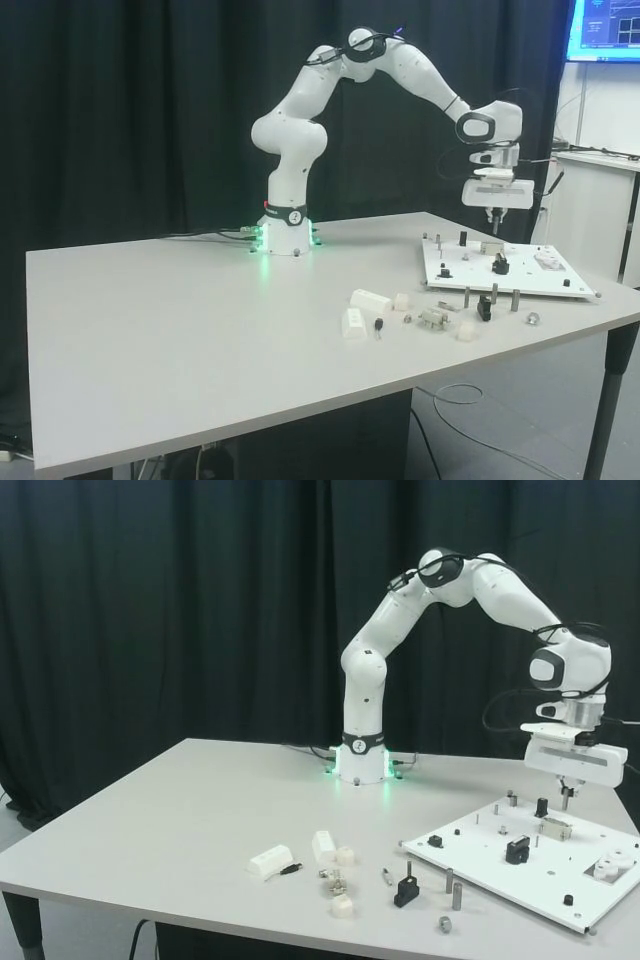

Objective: Place square peg 3.

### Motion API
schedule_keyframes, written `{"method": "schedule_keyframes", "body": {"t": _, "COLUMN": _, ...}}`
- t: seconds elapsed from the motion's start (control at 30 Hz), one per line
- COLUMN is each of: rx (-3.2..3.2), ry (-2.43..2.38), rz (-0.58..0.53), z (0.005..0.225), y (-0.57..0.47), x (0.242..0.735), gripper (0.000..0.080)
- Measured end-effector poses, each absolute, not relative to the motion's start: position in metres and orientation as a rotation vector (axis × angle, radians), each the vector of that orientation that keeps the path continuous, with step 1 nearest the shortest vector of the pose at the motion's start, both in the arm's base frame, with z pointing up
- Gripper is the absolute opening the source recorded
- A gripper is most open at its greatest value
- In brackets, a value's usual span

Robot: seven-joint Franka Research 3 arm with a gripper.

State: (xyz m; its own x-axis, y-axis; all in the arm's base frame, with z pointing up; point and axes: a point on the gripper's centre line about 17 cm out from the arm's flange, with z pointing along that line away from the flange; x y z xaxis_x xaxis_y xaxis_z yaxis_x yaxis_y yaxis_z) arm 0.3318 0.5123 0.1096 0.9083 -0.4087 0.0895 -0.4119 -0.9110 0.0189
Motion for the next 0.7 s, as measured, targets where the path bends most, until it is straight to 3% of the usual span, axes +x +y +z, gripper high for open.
{"method": "schedule_keyframes", "body": {"t": 0.37, "rx": 3.047, "ry": -0.478, "rz": 0.241, "z": 0.133, "y": 0.469, "x": 0.407, "gripper": 0.0075}}
{"method": "schedule_keyframes", "body": {"t": 0.7, "rx": 3.035, "ry": -0.374, "rz": 0.321, "z": 0.141, "y": 0.425, "x": 0.481, "gripper": 0.0075}}
